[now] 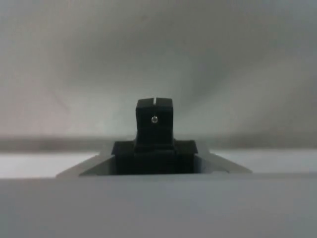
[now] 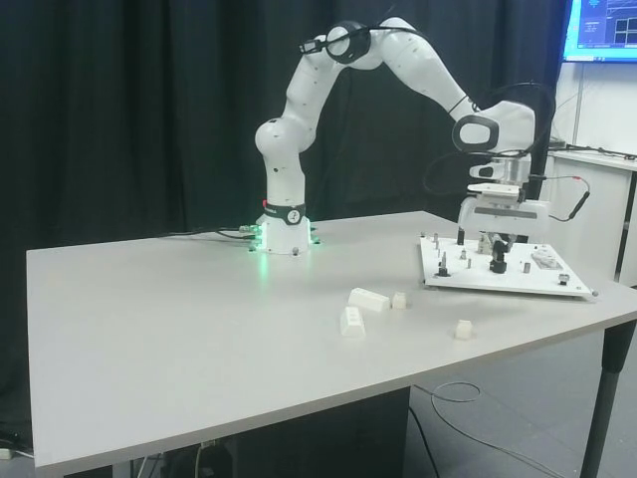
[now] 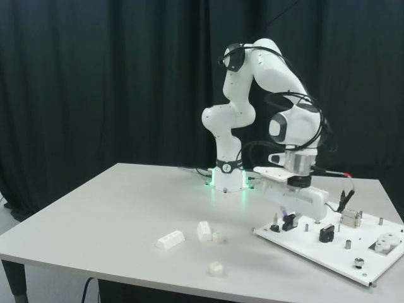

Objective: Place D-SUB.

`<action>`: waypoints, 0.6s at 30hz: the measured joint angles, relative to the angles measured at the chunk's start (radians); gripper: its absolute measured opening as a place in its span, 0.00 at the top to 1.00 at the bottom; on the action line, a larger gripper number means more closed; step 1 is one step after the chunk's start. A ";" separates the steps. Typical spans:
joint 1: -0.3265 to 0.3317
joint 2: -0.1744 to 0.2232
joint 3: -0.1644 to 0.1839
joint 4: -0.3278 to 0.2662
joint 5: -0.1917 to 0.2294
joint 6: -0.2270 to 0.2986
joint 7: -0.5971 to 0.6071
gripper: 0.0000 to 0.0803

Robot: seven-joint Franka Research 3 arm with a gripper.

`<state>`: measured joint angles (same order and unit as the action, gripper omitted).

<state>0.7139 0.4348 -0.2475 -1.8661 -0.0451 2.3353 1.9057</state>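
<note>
White seven-joint arm [image 2: 398,55] rises from its round base [image 2: 282,237], which shows green lights at the foot. First link upright; the arm arches high at the elbow, then slopes down and outward to the wrist [image 2: 495,129]. Wrist points straight down. Black cables loop around the forearm and wrist. Black two-fingered gripper [image 1: 155,101] hangs vertical below the wrist, low over the surface. Wrist view: the jaws sit pressed together, only a thin pale seam between the fingertips.
</note>
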 joint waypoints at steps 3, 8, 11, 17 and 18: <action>-0.018 0.009 0.000 0.003 0.002 0.005 -0.015 0.81; -0.046 0.024 0.002 0.006 0.013 0.013 -0.043 0.81; -0.061 0.033 0.003 0.006 0.022 0.018 -0.067 0.81; -0.089 0.054 0.003 0.006 0.048 0.038 -0.110 0.81; -0.094 0.058 0.003 0.006 0.051 0.042 -0.117 0.81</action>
<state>0.6202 0.4933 -0.2443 -1.8598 0.0059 2.3770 1.7884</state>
